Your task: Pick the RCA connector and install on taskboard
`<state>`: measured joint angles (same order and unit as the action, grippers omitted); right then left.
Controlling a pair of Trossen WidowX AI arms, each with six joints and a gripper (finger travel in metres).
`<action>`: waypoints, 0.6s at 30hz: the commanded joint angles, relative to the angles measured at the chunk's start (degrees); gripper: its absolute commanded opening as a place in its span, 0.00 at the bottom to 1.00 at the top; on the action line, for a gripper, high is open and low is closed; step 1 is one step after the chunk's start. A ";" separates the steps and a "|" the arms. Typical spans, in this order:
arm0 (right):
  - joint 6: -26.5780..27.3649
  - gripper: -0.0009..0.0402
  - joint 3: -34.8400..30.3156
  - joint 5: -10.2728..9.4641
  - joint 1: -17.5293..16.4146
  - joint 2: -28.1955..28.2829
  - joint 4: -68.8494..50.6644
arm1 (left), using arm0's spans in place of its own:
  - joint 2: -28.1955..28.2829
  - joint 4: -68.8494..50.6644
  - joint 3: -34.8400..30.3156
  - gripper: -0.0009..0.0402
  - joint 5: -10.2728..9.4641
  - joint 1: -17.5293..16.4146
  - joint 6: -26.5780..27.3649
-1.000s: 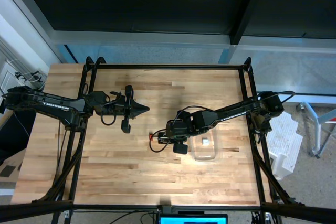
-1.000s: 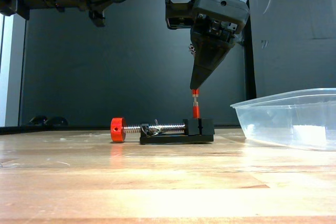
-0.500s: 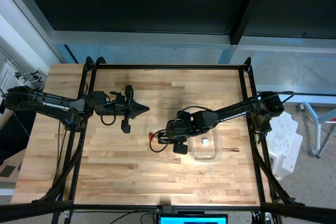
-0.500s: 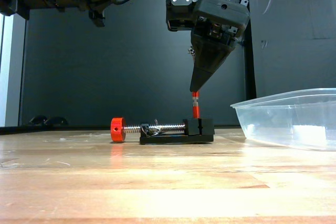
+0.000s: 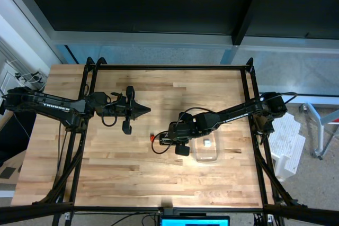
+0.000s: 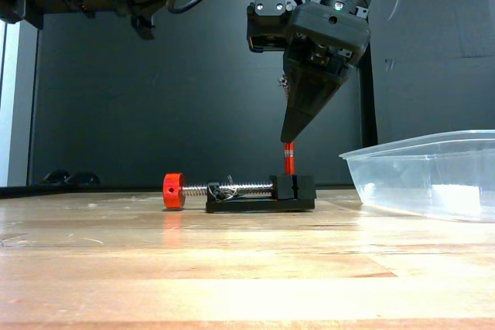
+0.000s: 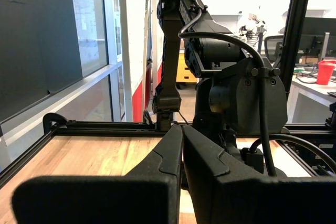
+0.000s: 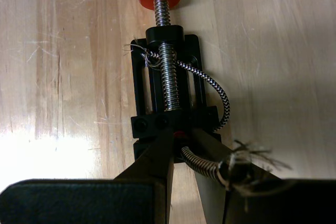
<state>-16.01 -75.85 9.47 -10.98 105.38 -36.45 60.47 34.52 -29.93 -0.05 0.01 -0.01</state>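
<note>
Right tool (image 6: 288,139) hangs point-down over the taskboard (image 6: 259,193), which lies near the middle of the desk (image 5: 106,173), a little toward its right edge. RCA connector (image 6: 288,158) stands upright, its foot in the black end block of the taskboard at the end opposite the red-orange knob (image 6: 174,191). The connector's long axis is vertical and runs straight up into the tool's tip, so tool and plug share one line. In the right wrist view the tool's two fingers converge to a narrow nip over that end block, with a speck of red between them. It reads as clamped on the plug's upper end, though the contact itself is very small. The taskboard's own long axis, along the threaded rod (image 8: 167,77), lies level on the desk and crosses the plug at a right angle. A braided cable (image 8: 210,85) loops off the board beside the fingers. Judgement: whatever comes next, press or let go, turns on staying vertical; a sideways drift would lever the plug in its seat. A clear plastic tray (image 6: 433,171) sits just beside the board on the right-edge side, apart from it. Left tool (image 5: 144,110) hovers toward the desk's left edge, well apart from the board, fingers together on nothing. The right arm is plainly the nearer.
</note>
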 commanded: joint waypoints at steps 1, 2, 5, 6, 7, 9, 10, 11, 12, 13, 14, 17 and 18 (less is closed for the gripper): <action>-0.04 0.02 0.55 -0.02 0.02 0.15 0.22 | 0.02 0.02 -0.02 0.02 0.02 -0.02 0.00; -0.04 0.02 0.68 -0.02 0.02 0.15 0.37 | 0.02 0.00 -0.02 0.02 0.02 0.00 0.00; -0.04 0.02 0.87 -0.04 0.02 0.15 0.63 | 0.02 0.02 -0.02 0.02 0.02 -0.02 0.00; -0.02 0.02 0.87 -0.02 0.02 0.15 0.66 | 0.02 0.00 -0.02 0.02 0.02 0.00 0.00; -0.02 0.02 0.87 -0.02 0.02 0.15 0.68 | 0.02 0.02 -0.02 0.02 0.02 0.00 0.00; -0.02 0.02 0.87 -0.02 0.02 0.15 0.70 | 0.02 0.00 -0.02 0.02 0.02 -0.02 0.00; 0.00 0.02 0.87 -0.02 0.02 0.15 0.70 | 0.02 0.02 -0.02 0.02 0.02 0.00 0.00; 0.00 0.02 0.87 -0.02 0.02 0.15 0.72 | 0.02 0.02 -0.02 0.02 0.02 0.00 0.00; 0.00 0.02 0.87 -0.02 0.02 0.15 0.74 | 0.02 0.02 -0.02 0.02 0.02 0.00 0.00; 0.00 0.02 0.87 -0.02 0.02 0.15 0.76 | 0.02 0.00 -0.02 0.02 0.02 -0.02 0.00; 0.00 0.02 0.87 -0.02 0.02 0.15 0.79 | 0.02 0.00 -0.02 0.02 0.02 0.00 0.00; 0.00 0.02 0.87 0.00 0.02 0.15 0.79 | 0.02 0.02 -0.02 0.02 0.02 -0.02 0.00; 0.00 0.02 0.87 0.00 0.00 0.15 0.79 | 0.02 0.02 -0.02 0.02 0.02 0.00 0.00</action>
<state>-16.01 -75.02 9.47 -10.96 105.36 -35.59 60.47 34.52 -29.95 -0.03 0.01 -0.01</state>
